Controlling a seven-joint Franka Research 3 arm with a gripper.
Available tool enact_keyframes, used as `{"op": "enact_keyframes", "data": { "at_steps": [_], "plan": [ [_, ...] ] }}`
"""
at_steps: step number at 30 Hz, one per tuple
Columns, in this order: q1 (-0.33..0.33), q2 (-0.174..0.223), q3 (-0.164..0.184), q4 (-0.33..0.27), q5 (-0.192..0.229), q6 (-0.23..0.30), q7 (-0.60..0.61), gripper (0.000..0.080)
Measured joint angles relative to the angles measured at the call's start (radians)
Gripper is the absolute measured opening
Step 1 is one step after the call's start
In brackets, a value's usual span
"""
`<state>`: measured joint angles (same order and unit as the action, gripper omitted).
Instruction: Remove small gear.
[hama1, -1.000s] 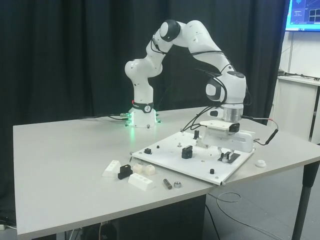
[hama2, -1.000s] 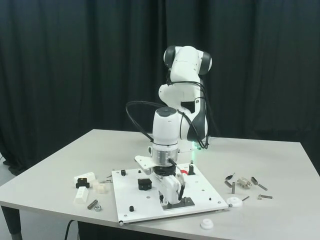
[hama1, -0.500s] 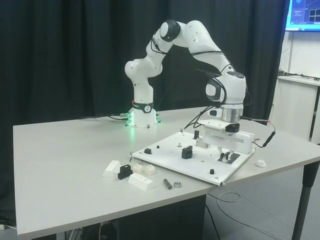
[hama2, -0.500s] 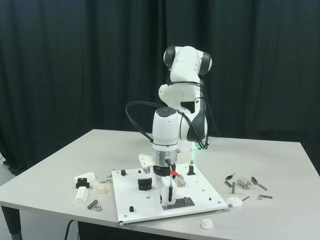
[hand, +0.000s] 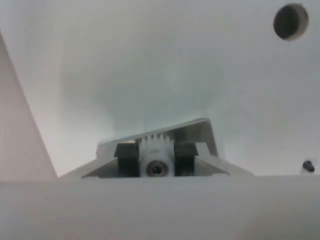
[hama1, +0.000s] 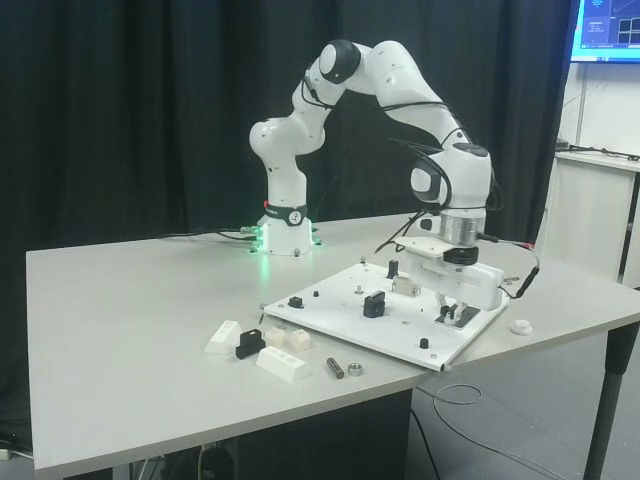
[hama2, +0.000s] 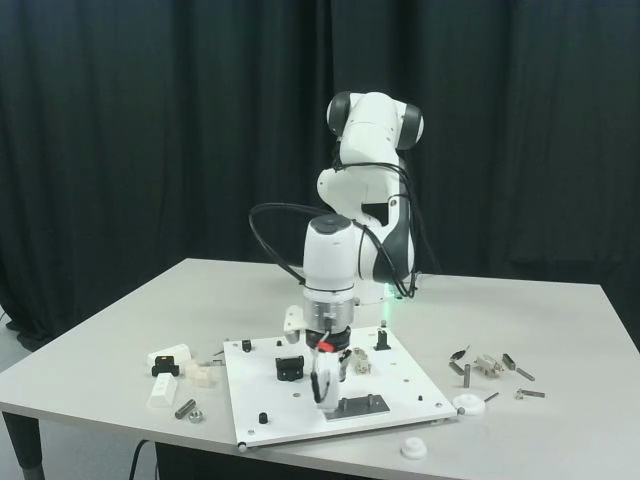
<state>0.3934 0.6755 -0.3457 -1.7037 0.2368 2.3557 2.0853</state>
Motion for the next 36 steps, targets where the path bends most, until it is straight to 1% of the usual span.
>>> {"op": "enact_keyframes", "data": {
  "at_steps": [5, 18, 24, 27, 30, 33, 36],
  "plan": [
    [-0.003, -0.001, -0.001, 0.0, 0.022, -0.004, 0.072, 0.0142],
    [-0.005, 0.0, -0.021, -0.002, 0.138, -0.019, 0.157, 0.0142],
    [0.003, 0.002, -0.038, -0.006, 0.187, -0.023, 0.182, 0.0142],
    [0.015, 0.003, -0.052, -0.009, 0.207, -0.023, 0.195, 0.0142],
    [0.032, 0.004, -0.072, -0.014, 0.229, -0.022, 0.236, 0.0142],
    [0.061, 0.008, -0.105, -0.019, 0.264, -0.022, 0.254, 0.0142],
    [0.1, 0.017, -0.149, -0.024, 0.308, -0.022, 0.254, 0.0142]
  ]
}}
